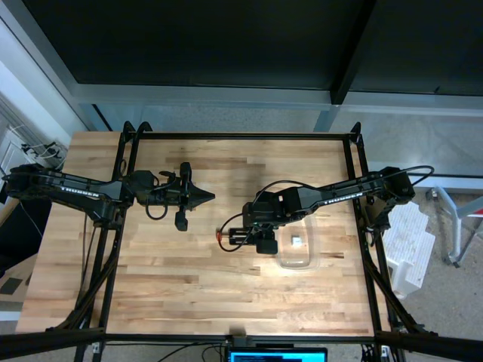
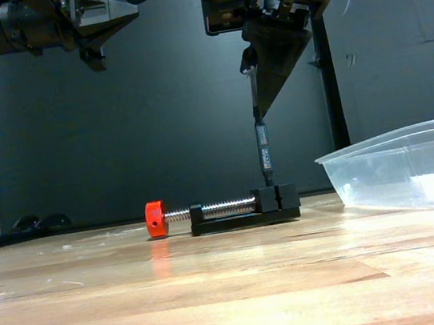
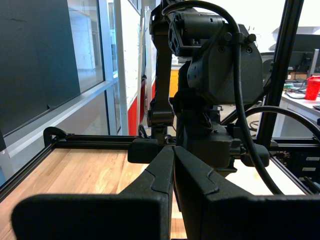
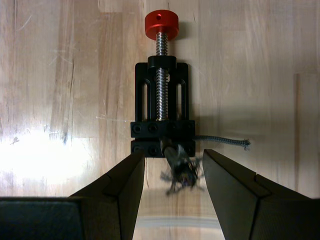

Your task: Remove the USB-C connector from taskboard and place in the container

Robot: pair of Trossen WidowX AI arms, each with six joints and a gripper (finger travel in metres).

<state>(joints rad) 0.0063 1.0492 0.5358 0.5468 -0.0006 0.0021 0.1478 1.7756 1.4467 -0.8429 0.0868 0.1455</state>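
Right wrist view: the fingers (image 4: 120,187) of the right gripper (image 4: 173,154) are standing apart, flanking the USB-C connector (image 4: 176,159) without touching it. The connector is sitting upright in the taskboard (image 4: 161,107), at the end opposite the red knob (image 4: 161,22).

Left wrist view: the left gripper (image 3: 174,170) is pressing its fingers together on nothing.

High view: the left gripper is hovering well off the taskboard's knob end. The container (image 1: 296,259) is lying just beside the taskboard's other end.

Low view: the right gripper is hanging directly above the taskboard's connector end.
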